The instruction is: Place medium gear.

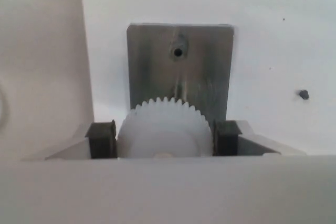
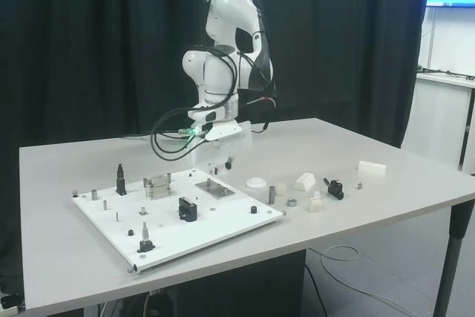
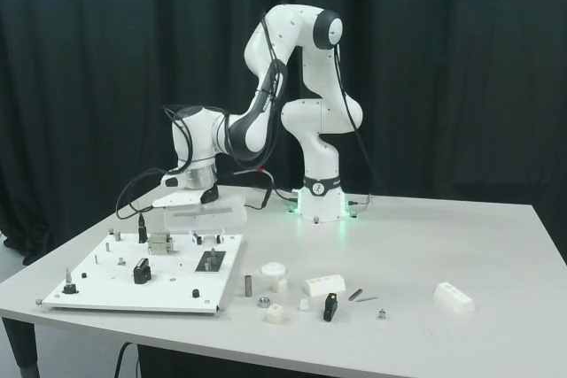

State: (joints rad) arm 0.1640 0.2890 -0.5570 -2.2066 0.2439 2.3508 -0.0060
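Gear: white medium gear [image 1: 164,128] with small teeth around its edge, held between the two black fingertips [image 1: 101,139] of the gripper [image 1: 164,140].
Gripper: clamped on the medium gear, one pad on each side of it, in the wrist view.
Gear place: up in the air, just above the grey metal plate [image 1: 179,66], not touching it as far as the room views show.
Metal plate: lies flat on the white board [image 2: 175,217], with a small dark hole [image 1: 178,52] in it.
Arm: white robot arm [image 3: 266,112], bent over so the gripper [image 2: 220,162] hangs above the metal plate [image 2: 214,189].
Board: lies on the grey table [image 2: 67,176] under the arm's hand, with small black parts [image 2: 187,209] and thin pegs [image 2: 119,177] near the metal plate.
Loose parts: a white round piece [image 2: 256,182], a white block [image 2: 372,167] and other small pieces sit on the table, off the board, on the far side from the pegs.
Screw: small dark one [image 1: 303,94] sits on the board near the metal plate.
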